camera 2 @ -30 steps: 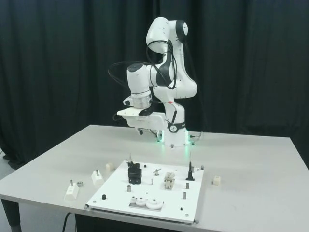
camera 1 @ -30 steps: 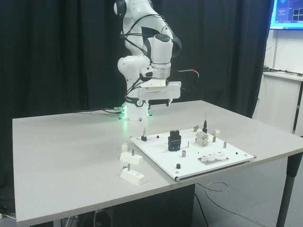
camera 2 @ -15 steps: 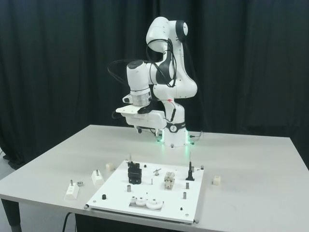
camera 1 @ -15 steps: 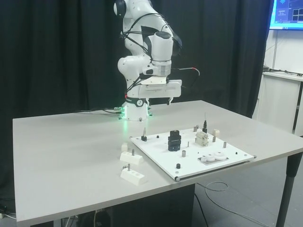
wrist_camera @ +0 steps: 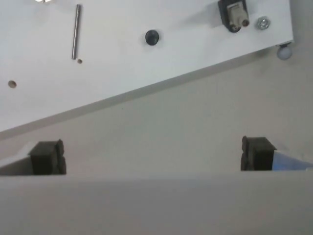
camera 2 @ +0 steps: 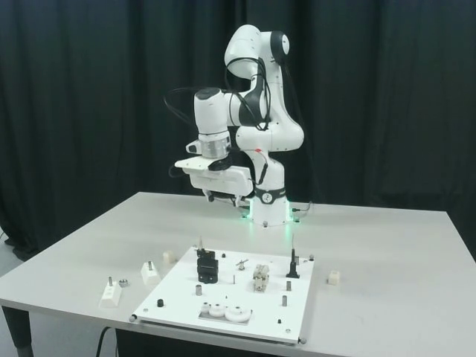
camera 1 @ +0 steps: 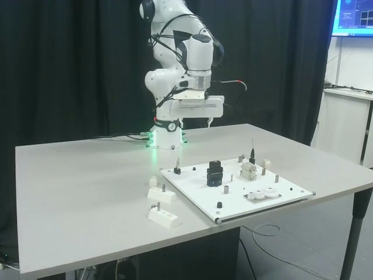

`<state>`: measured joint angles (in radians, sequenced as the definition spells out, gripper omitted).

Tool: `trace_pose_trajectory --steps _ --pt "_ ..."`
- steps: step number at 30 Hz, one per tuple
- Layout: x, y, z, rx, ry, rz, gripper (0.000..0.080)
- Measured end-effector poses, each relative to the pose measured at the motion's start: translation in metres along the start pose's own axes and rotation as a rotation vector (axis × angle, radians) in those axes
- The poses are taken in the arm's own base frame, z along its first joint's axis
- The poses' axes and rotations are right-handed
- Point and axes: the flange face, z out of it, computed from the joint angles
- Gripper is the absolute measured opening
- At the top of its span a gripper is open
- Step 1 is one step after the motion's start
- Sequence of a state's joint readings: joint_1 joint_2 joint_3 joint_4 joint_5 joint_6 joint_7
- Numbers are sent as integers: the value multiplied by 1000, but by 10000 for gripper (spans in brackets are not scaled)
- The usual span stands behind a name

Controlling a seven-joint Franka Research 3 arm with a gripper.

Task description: Pick round peg 1.

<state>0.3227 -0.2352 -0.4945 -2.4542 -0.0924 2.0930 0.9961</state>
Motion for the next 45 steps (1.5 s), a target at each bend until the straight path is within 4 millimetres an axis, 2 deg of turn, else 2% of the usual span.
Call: trace_pose_trajectory --steps 14,25,34,45 --pt "6 -1 -6 27 16 33 800" --pt "6 -16 2 76 68 18 800" --pt "-7 -39 18 72 111 -69 800" --pt "-34 -62 34 43 170 -180 800"
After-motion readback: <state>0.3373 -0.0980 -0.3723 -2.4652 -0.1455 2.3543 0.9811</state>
